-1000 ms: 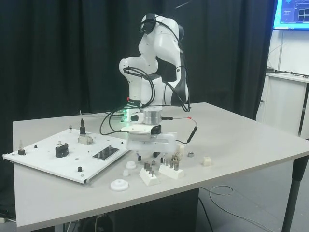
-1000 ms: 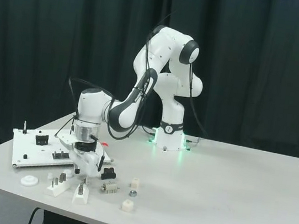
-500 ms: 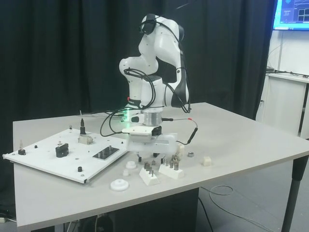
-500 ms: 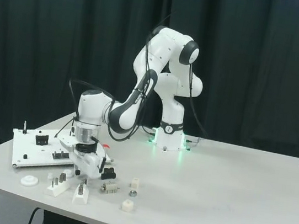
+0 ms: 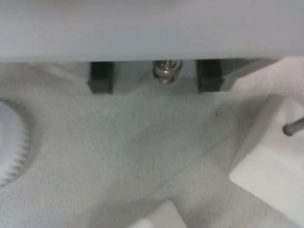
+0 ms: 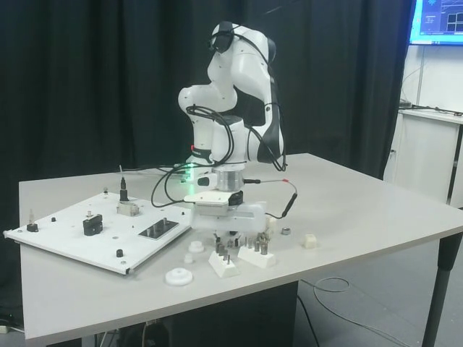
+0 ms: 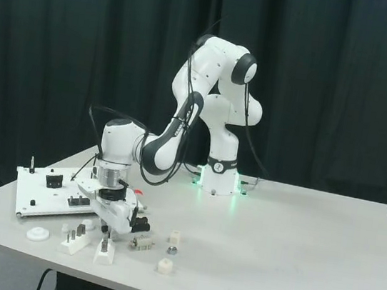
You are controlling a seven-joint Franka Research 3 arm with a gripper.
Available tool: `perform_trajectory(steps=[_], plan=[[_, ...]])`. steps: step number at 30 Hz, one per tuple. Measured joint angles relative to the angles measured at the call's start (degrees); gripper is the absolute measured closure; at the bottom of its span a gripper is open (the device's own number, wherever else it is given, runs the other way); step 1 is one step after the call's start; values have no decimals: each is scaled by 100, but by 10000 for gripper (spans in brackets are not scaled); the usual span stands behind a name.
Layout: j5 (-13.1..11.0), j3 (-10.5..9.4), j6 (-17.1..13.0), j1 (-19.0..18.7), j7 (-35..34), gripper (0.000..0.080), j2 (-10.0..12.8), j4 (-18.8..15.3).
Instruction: Pick BNC.
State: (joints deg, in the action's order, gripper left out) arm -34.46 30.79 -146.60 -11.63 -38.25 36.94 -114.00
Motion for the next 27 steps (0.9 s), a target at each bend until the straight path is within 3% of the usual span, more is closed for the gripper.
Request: perform_trajectory(steps=[8, 9, 27], plan=[[-7, -129, 0, 110, 0, 302, 41, 60], [-8, -141, 1, 123, -1, 658, 41, 69], [-15, -181, 153, 235, -52, 676, 18, 259]])
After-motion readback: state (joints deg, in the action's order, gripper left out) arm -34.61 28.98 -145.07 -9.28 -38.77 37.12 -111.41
